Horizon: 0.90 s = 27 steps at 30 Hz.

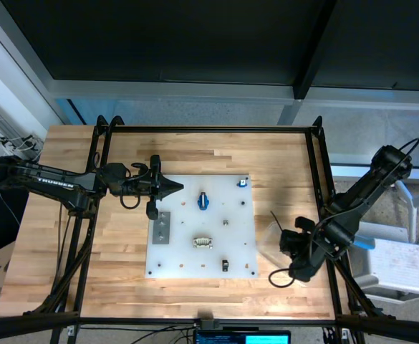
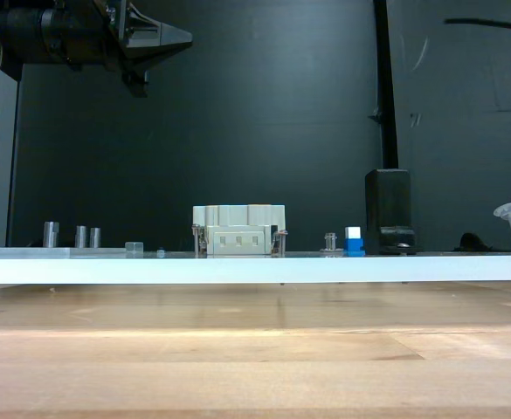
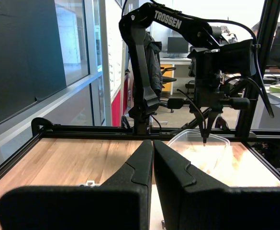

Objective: Remove the USB connector from the USB hub and place in the container

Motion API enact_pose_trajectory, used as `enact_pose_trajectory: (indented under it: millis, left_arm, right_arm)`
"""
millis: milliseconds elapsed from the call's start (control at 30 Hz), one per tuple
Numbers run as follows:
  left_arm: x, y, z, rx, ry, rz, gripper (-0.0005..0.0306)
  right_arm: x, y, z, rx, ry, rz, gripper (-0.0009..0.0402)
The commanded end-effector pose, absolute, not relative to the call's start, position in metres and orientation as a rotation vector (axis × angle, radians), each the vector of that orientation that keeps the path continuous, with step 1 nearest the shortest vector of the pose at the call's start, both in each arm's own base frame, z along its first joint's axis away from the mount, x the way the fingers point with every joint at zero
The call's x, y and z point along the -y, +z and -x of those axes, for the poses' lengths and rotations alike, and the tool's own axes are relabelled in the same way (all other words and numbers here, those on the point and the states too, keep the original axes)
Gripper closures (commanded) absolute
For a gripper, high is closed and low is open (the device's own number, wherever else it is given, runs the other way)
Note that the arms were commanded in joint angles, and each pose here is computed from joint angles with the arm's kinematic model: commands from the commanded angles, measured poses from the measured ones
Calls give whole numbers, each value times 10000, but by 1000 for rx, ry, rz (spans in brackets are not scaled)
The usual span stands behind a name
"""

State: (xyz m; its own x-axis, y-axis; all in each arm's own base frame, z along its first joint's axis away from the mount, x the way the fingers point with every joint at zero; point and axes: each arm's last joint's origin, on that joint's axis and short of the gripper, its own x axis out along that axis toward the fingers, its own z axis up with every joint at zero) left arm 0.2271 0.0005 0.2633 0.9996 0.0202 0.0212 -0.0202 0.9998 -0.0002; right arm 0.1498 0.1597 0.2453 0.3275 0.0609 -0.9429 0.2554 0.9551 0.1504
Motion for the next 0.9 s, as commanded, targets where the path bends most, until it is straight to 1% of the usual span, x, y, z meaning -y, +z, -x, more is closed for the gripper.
enact_pose_trajectory:
  millis: [33, 267, 633, 733, 900]
  left_arm:
    - [-5, 2633, -2271, 22, 20, 0, 300]
    - [-5, 2633, -2271, 22, 20, 0, 300]
    - [-5, 2632, -2271, 21, 20, 0, 300]
    - [-5, 2633, -2271, 22, 20, 0, 300]
    - [-5, 2633, -2271, 22, 20, 0, 300]
  right_arm:
    - [-1622, 2434, -1431, -1243, -135, -306, 393]
    - [-1662, 2390, -1320, -1255, -138, -321, 393]
    - [-1670, 2377, -1301, -1258, -137, -317, 392]
    - [-1669, 2377, -1300, -1258, -138, -317, 380]
    - [-1668, 2375, -1301, -1257, -139, -316, 341]
